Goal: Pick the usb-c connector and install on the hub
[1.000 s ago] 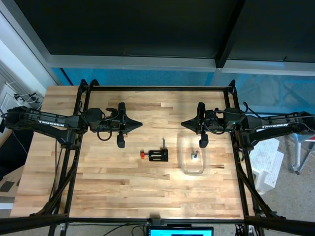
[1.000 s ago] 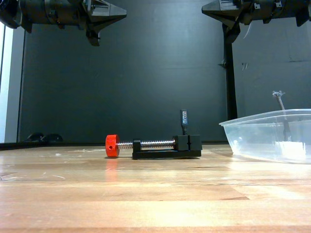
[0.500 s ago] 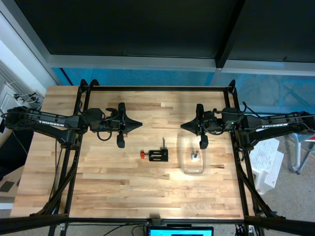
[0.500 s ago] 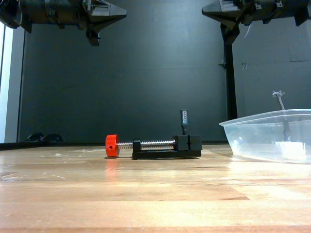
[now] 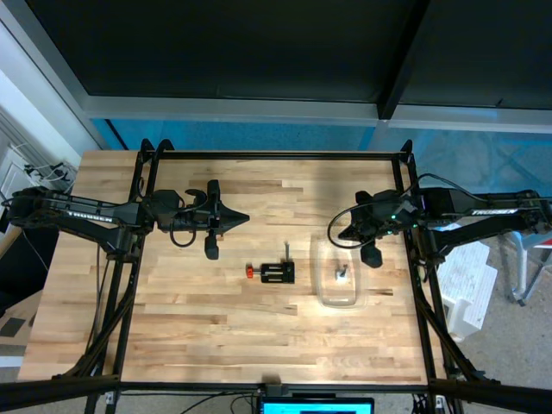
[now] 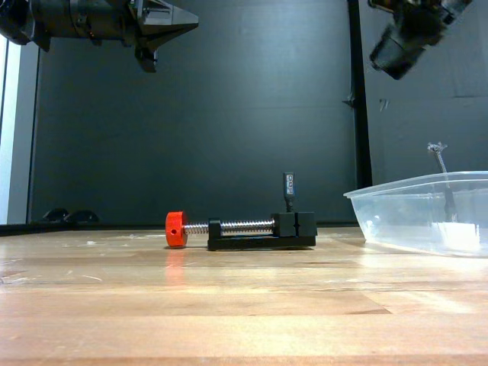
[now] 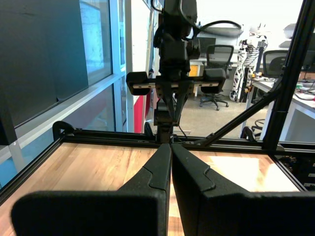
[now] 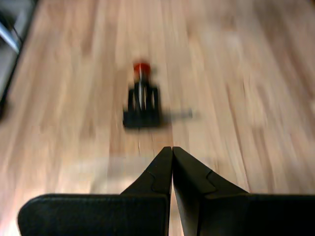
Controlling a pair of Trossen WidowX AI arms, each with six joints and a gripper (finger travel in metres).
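"High view, nearest things first: what do you count on the table (image 5: 216,345)?"

"One hub (image 5: 274,272), lying flat near the middle, its orange-red cap toward the left arm's side. Just to its right, apart from it, is one clear tray (image 5: 317,289). Inside the tray lies one usb-c connector (image 5: 341,273) — tiny and untouched. The low view shows one pale square piece (image 6: 457,232) in the tray with it."

"And farther back?"

"Two grippers, both above the table. The right gripper (image 5: 330,235) hangs over the tray's far-left corner, tipped down toward the wood. Its wrist view shows the fingers pressed together with nothing between them, and the hub lies ahead of them. The left gripper (image 5: 247,218) is held level beyond the hub and well apart from it, its jaws likewise closed on nothing."

"So which step is this?"

"The approach to the pick, I judge. Nothing is lifted and nothing is installed."

"What does the next move ask?"

"The right gripper must part its fingers, come over the middle of the tray and descend inside its walls onto the connector. The plug is so small that the fingers need to be centred on it — a slight miss would likely close on the pale piece or the tray floor. Only after that comes the carry to the hub."
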